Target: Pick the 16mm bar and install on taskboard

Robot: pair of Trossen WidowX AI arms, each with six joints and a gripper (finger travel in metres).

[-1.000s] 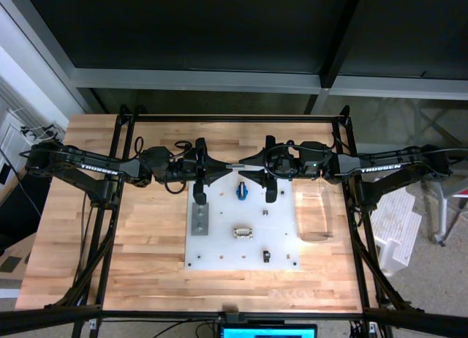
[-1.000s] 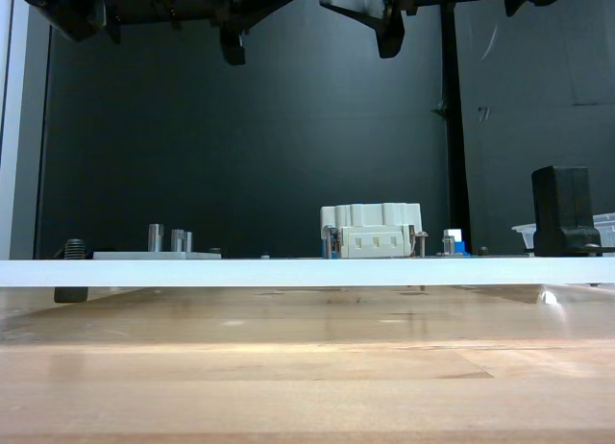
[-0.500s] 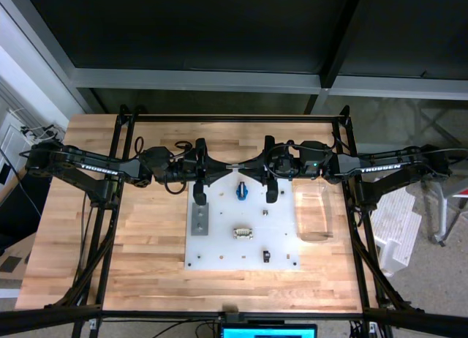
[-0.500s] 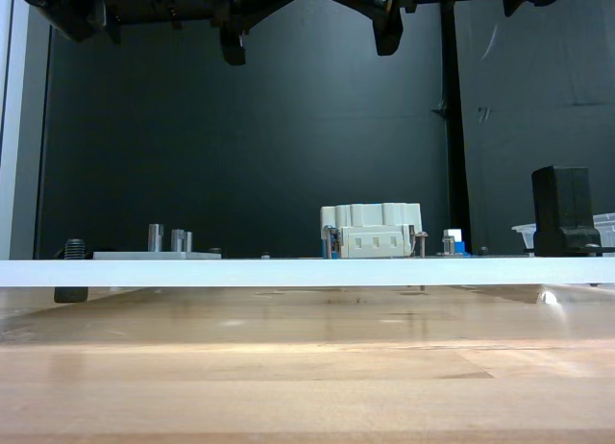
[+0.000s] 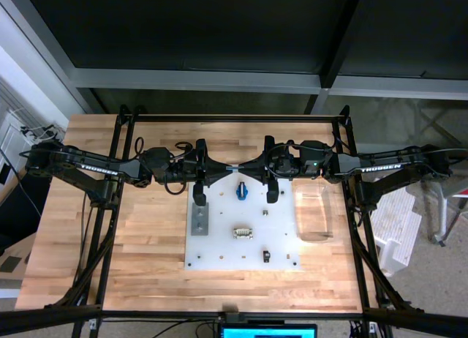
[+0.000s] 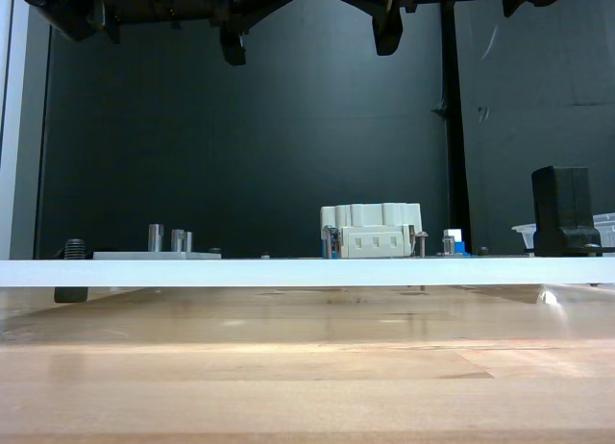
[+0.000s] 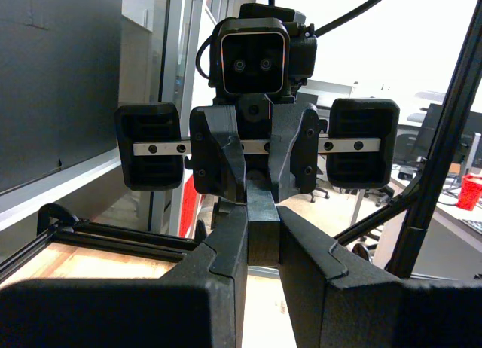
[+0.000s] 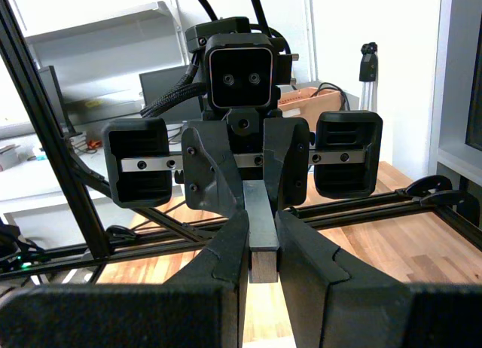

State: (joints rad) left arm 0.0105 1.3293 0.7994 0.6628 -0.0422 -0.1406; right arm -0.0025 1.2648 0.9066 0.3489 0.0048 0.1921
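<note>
Over the bench (image 5: 146,235) and its one white taskboard (image 5: 219,252), my left fingers (image 7: 218,282) and right fingers (image 8: 220,280) both clamp one 16mm bar (image 8: 260,220), raised clear.

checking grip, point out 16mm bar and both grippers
16mm bar (image 5: 235,165), high view, its middle, above taskboard (image 5: 219,244)
left gripper (image 7: 262,212), left wrist view, between fingers gripping bar
right gripper (image 8: 262,220), right wrist view, between fingers gripping bar

High camera looks down from the near edge; the low one looks level along the board (image 6: 288,272). Cameras on the left gripper (image 7: 263,216) and right gripper (image 8: 261,220) face each other closely, sharing the bar (image 8: 260,239).
</note>
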